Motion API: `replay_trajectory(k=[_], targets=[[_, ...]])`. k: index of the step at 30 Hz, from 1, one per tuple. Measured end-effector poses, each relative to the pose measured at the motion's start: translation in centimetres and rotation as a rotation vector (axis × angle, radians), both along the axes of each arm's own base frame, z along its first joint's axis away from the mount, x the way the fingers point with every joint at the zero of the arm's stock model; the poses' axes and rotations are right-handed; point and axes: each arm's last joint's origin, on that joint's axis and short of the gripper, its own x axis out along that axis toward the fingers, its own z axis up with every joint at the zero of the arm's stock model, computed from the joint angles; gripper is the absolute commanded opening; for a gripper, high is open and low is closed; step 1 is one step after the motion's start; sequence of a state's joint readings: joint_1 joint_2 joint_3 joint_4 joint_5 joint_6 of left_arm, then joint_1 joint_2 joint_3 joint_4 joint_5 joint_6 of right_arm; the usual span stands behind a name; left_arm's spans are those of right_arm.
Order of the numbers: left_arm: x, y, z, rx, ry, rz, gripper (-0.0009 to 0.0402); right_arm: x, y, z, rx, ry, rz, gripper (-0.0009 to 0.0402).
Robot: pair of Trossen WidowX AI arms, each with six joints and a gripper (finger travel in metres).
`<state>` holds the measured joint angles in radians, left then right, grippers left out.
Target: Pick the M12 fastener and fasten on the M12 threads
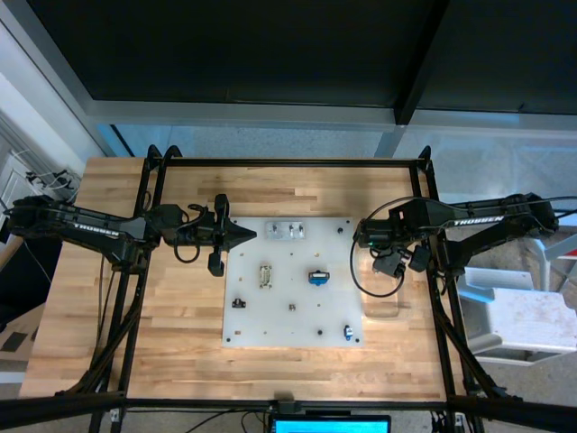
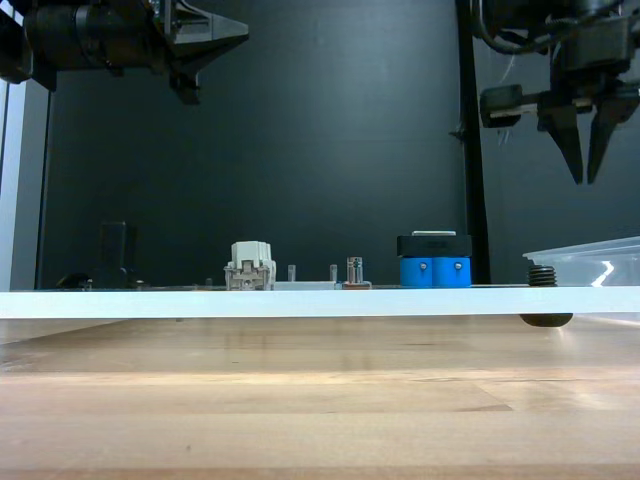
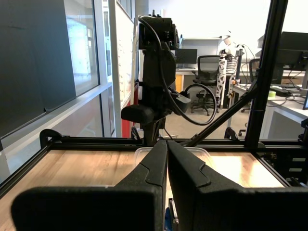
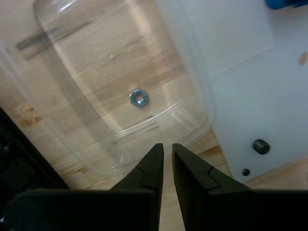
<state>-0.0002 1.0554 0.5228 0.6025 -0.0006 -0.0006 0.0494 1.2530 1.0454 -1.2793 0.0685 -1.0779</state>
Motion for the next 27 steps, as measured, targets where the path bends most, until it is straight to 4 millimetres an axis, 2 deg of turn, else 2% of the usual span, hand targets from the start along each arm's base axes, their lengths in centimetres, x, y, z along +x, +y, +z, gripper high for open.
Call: replay_trajectory(k=[5, 18, 27], targets=[[0.0, 0.0, 0.0, 0.000, 0.000, 0.000, 0.0000, -0.3, 0.1, -1.0, -0.006, 0.033, 0.061, 0.0066], [0.0, 0.0, 0.0, 0.000, 0.000, 0.000, 0.0000, -0.4, 0.4, -4.5, -0.007, 0.050, 0.081, 0.0177], [0.0, 0.0, 0.0, 0.000, 0.000, 0.000, 0.0000, 0.3, 0.5, -6.3, -0.013, 0.080, 0.083, 0.0194]])
